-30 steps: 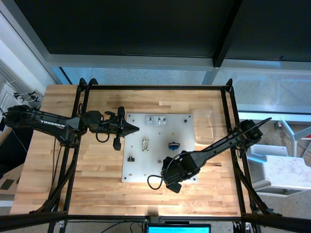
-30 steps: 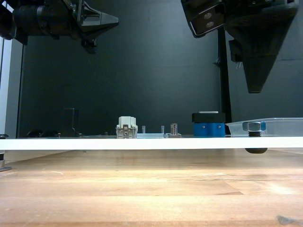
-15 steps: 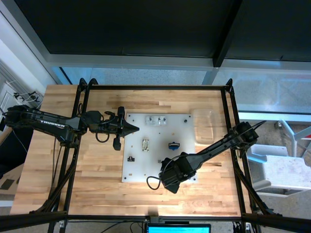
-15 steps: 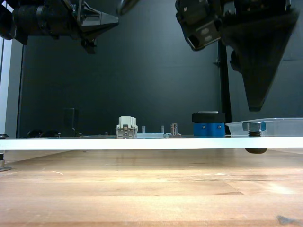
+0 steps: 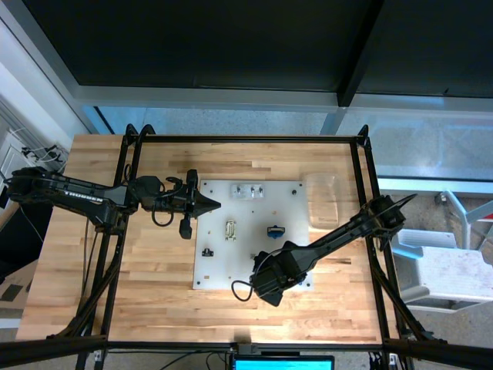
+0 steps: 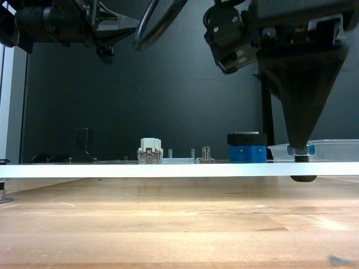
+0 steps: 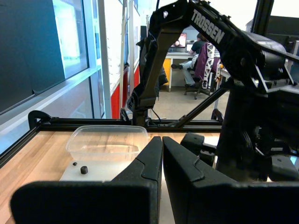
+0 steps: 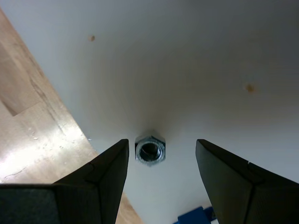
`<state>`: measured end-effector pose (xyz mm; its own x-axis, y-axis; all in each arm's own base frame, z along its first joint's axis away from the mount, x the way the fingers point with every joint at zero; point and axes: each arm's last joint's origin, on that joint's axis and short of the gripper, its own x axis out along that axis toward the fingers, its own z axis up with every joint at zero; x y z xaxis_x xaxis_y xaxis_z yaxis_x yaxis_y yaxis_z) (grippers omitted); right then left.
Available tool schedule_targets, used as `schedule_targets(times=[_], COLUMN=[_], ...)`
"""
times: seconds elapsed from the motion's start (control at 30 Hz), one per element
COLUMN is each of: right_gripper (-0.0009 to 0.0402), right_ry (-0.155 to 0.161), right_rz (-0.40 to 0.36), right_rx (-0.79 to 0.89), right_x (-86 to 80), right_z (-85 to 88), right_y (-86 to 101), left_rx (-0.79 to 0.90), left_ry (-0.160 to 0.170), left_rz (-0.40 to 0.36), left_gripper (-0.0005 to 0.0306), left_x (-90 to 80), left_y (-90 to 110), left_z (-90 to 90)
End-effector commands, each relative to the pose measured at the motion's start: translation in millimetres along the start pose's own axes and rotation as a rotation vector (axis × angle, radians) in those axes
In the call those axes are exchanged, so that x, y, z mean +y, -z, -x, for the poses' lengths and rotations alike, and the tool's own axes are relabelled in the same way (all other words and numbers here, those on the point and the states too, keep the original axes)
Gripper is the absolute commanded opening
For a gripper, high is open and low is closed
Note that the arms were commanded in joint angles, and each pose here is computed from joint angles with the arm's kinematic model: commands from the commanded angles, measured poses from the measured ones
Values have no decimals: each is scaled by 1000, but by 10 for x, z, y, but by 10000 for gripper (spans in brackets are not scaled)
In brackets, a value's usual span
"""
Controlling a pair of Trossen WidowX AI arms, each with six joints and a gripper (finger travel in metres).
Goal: Unfasten the M12 fastener and place in the container
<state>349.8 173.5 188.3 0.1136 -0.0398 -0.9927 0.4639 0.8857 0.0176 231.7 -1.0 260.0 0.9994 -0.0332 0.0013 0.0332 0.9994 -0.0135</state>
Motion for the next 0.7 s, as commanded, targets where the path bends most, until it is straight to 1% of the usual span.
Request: schedule_targets(times=[0.03, 0.17, 0.3, 0.43, 0.7], right_gripper=[199, 196, 178, 147, 75], right_ry=[-1, 3, 4, 5, 1], right_rz=[10, 13, 20, 37, 42], right_rx=[0, 3, 4, 6, 8], right_x=[13, 17, 14, 12, 14], right_z=[-42, -67, -71, -71, -71], right_y=[-9, -12, -11, -11, -12], left_rx=[-1, -1, 0, -1, -1], left_ry=[0, 0, 0, 0, 0], left_rz=[0, 0, 0, 0, 0], left_gripper=[0, 0, 0, 0, 0], left_x=[1, 1, 0, 0, 0], left_y=[-2, -2, -1, -2, -2], left_z=[0, 0, 0, 0, 0])
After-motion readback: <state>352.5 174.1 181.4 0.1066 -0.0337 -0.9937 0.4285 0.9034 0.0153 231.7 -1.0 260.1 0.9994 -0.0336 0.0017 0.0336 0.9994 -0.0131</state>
